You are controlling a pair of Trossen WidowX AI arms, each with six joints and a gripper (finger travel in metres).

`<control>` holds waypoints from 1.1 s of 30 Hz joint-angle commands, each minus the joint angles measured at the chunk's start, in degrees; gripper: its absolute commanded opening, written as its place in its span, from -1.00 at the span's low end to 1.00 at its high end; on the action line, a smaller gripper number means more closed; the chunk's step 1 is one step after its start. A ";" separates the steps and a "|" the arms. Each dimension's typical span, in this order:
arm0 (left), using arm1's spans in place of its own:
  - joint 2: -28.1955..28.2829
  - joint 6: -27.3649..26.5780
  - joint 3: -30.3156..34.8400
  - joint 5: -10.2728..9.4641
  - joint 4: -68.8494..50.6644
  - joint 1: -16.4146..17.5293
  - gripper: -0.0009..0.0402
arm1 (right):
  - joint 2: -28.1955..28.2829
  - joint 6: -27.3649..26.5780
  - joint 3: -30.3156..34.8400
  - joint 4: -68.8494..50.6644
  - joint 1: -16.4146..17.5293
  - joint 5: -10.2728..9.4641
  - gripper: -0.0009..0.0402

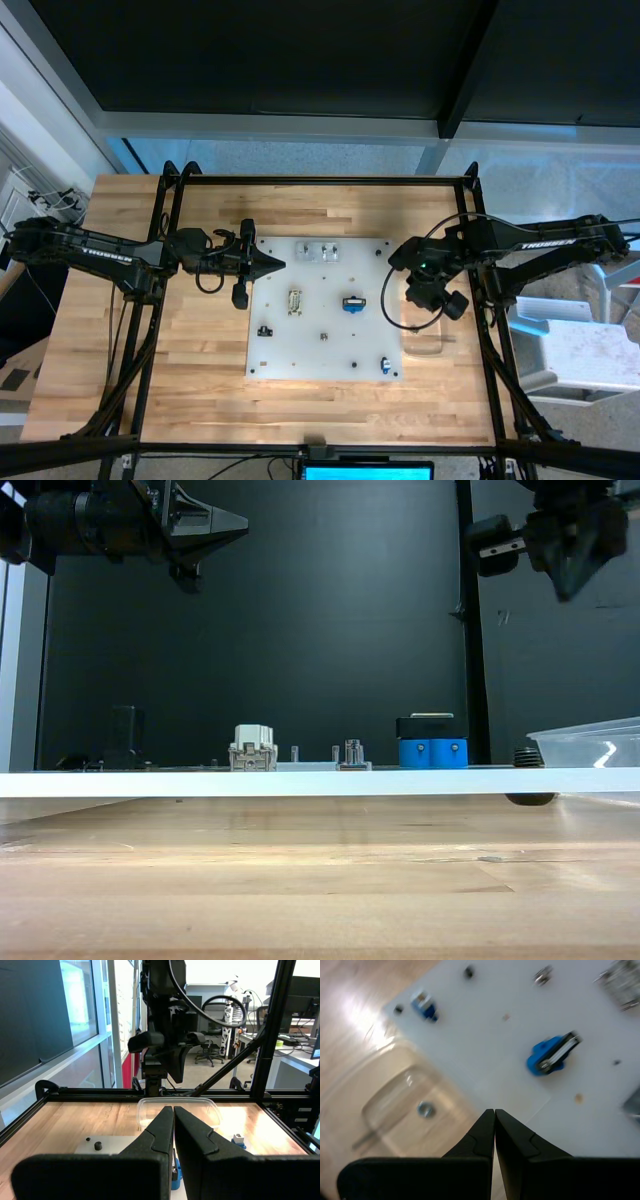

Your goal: Pick the M12 fastener and fasten on the M12 threads

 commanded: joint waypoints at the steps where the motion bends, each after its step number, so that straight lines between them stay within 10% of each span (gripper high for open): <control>1: 0.02 0.00 0.00 0.02 0.02 0.00 -0.96 | 1.20 -4.00 -0.09 -3.02 1.62 0.90 -0.94; 16: 0.02 0.00 0.00 0.02 0.02 0.02 -0.96 | 7.65 -13.09 -0.11 -9.62 8.81 5.99 -0.79; 22: 0.02 0.00 0.00 0.02 0.02 0.00 -0.96 | 11.26 -13.35 -0.15 -9.60 13.51 11.13 -0.73; 33: 0.02 0.00 0.00 0.02 0.00 0.02 -0.96 | 12.20 -15.87 -1.88 -4.87 16.37 11.21 -0.18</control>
